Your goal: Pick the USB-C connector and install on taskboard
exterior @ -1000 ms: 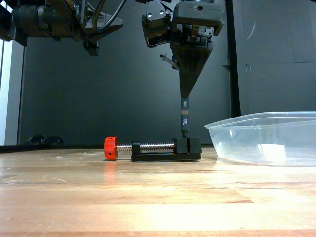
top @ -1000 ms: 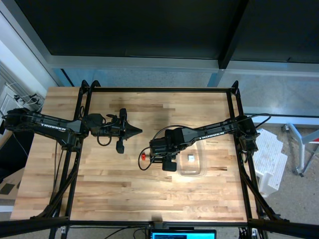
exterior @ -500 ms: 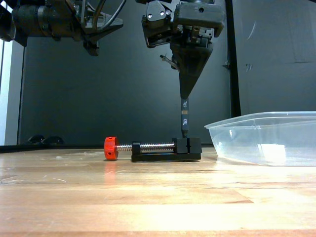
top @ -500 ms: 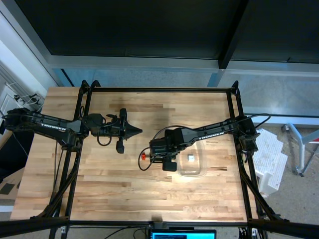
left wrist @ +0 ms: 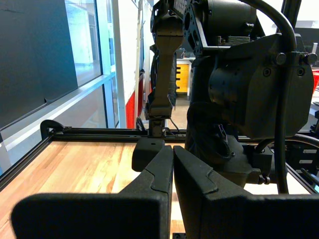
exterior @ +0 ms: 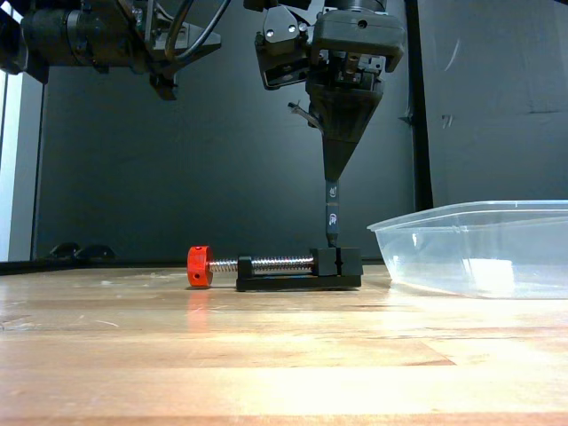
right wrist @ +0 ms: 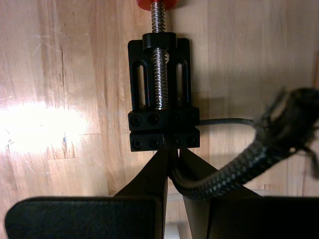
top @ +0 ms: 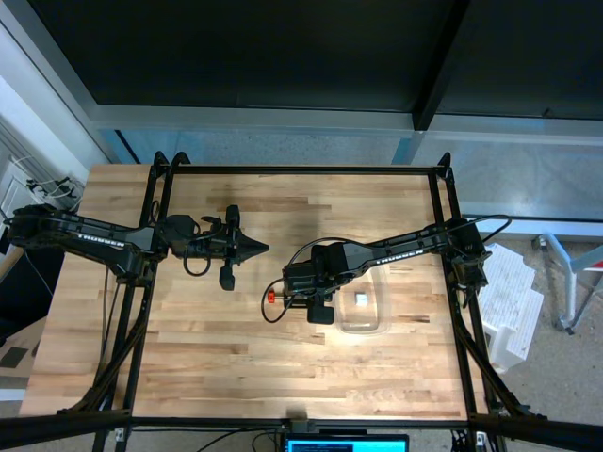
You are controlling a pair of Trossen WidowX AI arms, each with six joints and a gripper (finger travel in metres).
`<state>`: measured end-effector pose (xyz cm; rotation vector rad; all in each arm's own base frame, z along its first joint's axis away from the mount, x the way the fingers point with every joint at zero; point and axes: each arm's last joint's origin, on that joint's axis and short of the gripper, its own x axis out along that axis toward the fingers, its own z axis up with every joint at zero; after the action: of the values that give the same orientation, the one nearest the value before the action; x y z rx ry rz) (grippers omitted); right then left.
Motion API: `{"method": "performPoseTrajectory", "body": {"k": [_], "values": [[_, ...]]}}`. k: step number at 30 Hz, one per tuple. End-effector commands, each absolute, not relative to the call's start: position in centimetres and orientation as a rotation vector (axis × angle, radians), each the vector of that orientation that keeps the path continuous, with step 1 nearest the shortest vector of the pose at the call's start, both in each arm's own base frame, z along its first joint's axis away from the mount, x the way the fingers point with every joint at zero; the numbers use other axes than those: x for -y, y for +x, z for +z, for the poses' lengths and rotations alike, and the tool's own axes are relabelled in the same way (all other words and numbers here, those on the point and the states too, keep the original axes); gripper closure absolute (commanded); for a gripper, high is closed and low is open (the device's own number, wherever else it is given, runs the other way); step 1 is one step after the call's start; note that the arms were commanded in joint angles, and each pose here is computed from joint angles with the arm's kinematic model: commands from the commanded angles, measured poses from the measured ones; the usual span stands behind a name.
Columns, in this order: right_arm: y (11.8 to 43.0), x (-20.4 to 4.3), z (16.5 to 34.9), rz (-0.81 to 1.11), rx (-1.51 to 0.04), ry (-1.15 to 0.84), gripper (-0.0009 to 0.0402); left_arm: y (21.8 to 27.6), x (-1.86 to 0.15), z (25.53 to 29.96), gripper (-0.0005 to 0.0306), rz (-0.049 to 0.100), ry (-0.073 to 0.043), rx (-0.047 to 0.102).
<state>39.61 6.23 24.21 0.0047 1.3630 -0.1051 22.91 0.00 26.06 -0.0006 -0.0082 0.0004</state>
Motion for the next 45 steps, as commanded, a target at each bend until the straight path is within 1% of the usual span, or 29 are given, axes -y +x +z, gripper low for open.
{"method": "performPoseTrajectory", "body": {"k": [1, 7, 10, 25, 30, 33, 41, 45], "values": [[39.6, -6.2, 23.7, -0.106, -1.368, 0.005, 0.0393, 22.92, 0.00, 26.05, 0.0300, 0.000, -0.001, 0.008], [39.4, -6.1, 22.5, -0.106, -1.376, 0.002, 0.0393, 22.92, 0.00, 26.05, 0.0300, 0.000, -0.001, 0.008], [39.4, -6.1, 22.2, -0.103, -1.375, -0.003, 0.0393, 22.92, -0.01, 26.05, 0.0300, 0.001, -0.001, 0.008], [39.3, -6.1, 22.7, -0.095, -1.360, -0.005, 0.0393, 22.92, -0.01, 26.05, 0.0300, 0.001, -0.001, 0.008], [39.2, -6.2, 23.3, -0.090, -1.349, -0.009, 0.0391, 22.92, 0.00, 26.05, 0.0300, 0.000, -0.001, 0.008], [39.0, -6.2, 23.7, -0.084, -1.345, -0.014, 0.0371, 22.92, -0.01, 26.05, 0.0300, 0.001, -0.001, 0.008], [38.5, -6.3, 24.8, -0.084, -1.318, -0.020, 0.0256, 22.92, 0.00, 26.05, 0.0300, 0.000, -0.001, 0.008], [38.2, -6.3, 25.5, -0.082, -1.304, -0.018, 0.0210, 22.92, 0.00, 26.05, 0.0300, 0.000, -0.001, 0.008]]}}
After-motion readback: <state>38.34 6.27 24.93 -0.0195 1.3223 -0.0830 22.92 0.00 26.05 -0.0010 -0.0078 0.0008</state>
